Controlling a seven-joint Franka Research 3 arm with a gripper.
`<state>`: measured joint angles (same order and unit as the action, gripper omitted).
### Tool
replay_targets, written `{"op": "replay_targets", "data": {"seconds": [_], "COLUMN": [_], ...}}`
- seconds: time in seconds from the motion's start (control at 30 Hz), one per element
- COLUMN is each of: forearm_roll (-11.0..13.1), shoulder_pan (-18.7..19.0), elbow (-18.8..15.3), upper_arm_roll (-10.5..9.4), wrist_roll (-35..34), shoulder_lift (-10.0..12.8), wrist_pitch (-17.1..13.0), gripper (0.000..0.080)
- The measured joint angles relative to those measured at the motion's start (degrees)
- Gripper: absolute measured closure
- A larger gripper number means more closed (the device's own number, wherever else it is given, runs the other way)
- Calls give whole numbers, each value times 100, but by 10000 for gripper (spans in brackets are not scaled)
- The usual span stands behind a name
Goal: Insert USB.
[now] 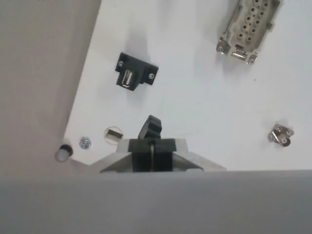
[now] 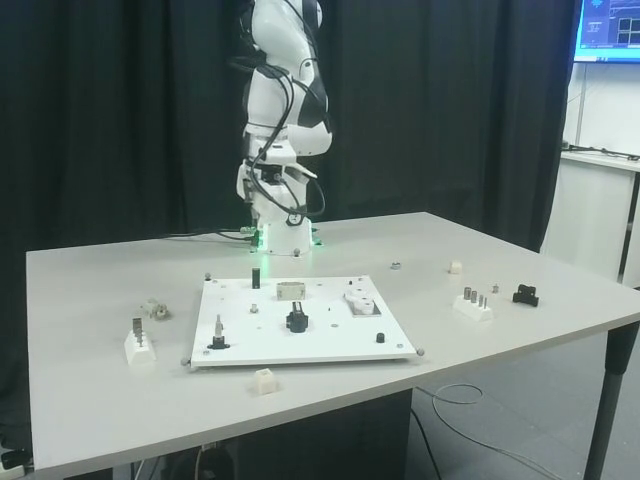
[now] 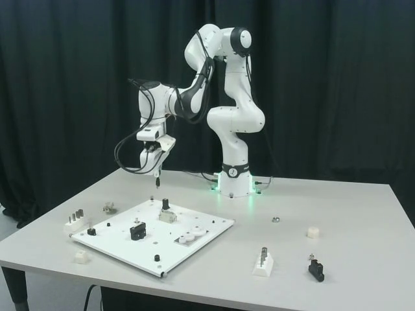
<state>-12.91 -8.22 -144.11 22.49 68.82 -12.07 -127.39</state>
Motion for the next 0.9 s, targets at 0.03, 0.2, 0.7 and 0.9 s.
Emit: {"op": "replay_targets", "data": {"seconds": [0.03, 0.2, 0.7, 0.9], "forearm_roll": [24, 158, 594, 698], "shoulder_pan": [0, 0, 0, 0], "elbow": [0, 0, -1, -3], "upper_arm_roll": [12, 67, 218, 265], "wrist_roll": [49, 323, 903, 1002], "shoulder_lift": [21, 102, 293, 350], "wrist_pitch": [-30, -104, -112, -112], "gripper": [794, 794, 794, 794]}}
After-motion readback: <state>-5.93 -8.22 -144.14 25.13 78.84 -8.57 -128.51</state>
